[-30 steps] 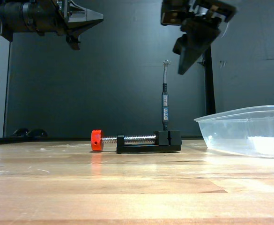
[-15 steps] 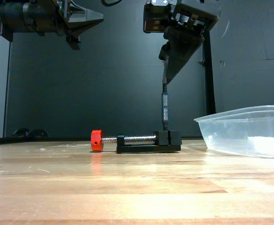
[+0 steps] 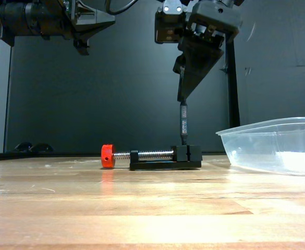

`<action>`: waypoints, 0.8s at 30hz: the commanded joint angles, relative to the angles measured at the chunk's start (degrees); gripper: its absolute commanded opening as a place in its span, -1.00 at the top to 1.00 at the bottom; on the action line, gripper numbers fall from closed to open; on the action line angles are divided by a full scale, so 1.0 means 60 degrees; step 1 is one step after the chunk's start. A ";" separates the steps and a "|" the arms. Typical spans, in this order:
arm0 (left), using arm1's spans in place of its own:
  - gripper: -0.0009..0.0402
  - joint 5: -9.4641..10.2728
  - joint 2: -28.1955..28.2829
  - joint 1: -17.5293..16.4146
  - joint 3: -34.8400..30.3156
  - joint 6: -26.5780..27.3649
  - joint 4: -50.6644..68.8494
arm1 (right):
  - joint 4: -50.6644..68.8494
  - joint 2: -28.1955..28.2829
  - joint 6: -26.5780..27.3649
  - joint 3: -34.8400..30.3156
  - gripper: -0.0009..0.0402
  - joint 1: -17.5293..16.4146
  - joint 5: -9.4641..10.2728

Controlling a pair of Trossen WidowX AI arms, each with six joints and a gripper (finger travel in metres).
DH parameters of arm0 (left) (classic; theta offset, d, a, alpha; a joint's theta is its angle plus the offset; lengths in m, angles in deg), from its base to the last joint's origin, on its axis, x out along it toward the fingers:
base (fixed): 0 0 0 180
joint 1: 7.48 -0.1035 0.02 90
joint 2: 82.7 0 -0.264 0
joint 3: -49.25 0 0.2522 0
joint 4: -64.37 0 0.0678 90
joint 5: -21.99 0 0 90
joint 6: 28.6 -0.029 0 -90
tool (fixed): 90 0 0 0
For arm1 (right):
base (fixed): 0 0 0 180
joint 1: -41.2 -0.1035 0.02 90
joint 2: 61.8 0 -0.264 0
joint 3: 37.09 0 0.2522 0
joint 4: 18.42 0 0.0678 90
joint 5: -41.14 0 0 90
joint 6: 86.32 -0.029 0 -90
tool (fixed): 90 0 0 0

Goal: Remove the USB-C connector from taskboard and place in the container

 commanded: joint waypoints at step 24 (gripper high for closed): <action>0.96 0.0000 0.0000 0.0000 -0.0004 -0.0004 -0.0004 | -0.0117 0.0193 0.0098 0.0160 0.42 0.0000 -0.0233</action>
